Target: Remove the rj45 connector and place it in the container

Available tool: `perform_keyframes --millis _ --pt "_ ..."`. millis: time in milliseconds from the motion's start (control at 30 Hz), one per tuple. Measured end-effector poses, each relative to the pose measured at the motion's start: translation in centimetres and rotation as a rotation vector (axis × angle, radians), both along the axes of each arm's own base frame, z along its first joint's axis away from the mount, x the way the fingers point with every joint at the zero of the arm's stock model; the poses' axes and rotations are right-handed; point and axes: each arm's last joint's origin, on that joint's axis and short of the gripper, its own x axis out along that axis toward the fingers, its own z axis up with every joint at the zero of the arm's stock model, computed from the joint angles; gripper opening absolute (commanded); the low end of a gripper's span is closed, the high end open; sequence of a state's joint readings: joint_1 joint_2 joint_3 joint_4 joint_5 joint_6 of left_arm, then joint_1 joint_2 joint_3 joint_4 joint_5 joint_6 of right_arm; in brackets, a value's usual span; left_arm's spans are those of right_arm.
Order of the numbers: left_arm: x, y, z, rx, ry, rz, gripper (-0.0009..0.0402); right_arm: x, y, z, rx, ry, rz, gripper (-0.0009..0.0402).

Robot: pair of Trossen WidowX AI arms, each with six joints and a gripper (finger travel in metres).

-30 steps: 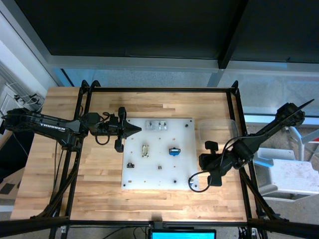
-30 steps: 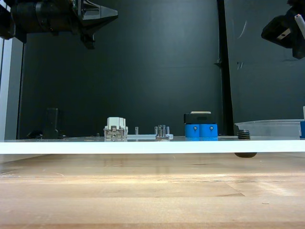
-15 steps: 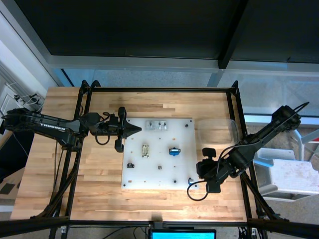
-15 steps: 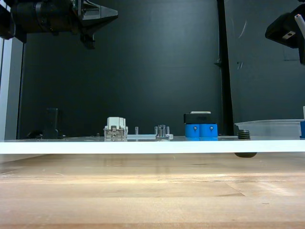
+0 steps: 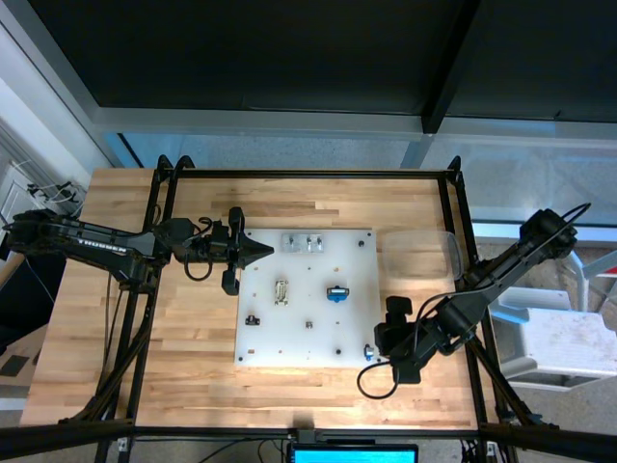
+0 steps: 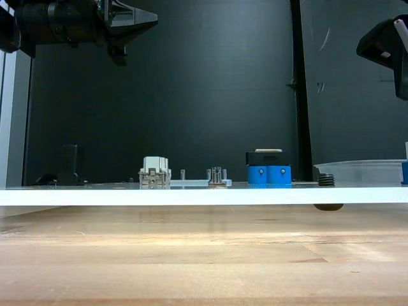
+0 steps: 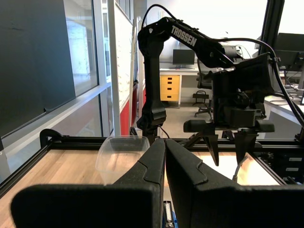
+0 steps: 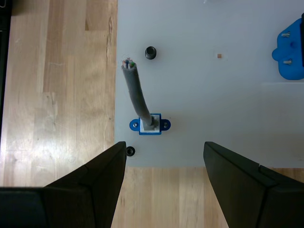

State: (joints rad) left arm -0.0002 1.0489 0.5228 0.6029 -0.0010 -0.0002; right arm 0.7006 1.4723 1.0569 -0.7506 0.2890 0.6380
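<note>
Over the near right corner of the white board (image 5: 289,338): right gripper (image 8: 165,148) above the rj45 connector (image 8: 151,121).
Its fingers are spread wide and touch nothing. The connector, with a grey cable stub (image 8: 135,90) leading out of it, sits plugged in the blue-and-white socket (image 8: 163,125) at the board's edge. The container (image 5: 419,253) stands on the table (image 5: 193,328) beside the board's far right corner. The left gripper (image 5: 260,249), fingers together, hovers over the board's left edge.

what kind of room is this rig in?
Probably a robotics lab in an office: wooden bench carrying a connector board, monitor and yellow drawers behind. The left gripper hangs shut over the board's left edge; the right gripper, open, above its near right corner.
</note>
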Motion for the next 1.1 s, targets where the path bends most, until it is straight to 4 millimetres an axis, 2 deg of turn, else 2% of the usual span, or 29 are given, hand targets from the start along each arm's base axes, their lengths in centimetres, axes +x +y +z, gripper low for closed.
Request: perform_keyframes --millis 400,900,1100 --pt "0.0 0.0 0.0 0.0 0.0 0.0 0.0 1.1 0.9 -1.6 -0.021 -0.031 0.003 0.0224" --pt "0.0 0.0 0.0 0.0 0.0 0.0 0.0 0.9 0.9 -3.7 -0.014 -0.04 -0.018 0.0224" --pt "0.0 0.0 0.0 0.0 0.0 0.0 0.0 1.0 0.8 -3.7 -0.037 -0.065 -0.032 0.0224"
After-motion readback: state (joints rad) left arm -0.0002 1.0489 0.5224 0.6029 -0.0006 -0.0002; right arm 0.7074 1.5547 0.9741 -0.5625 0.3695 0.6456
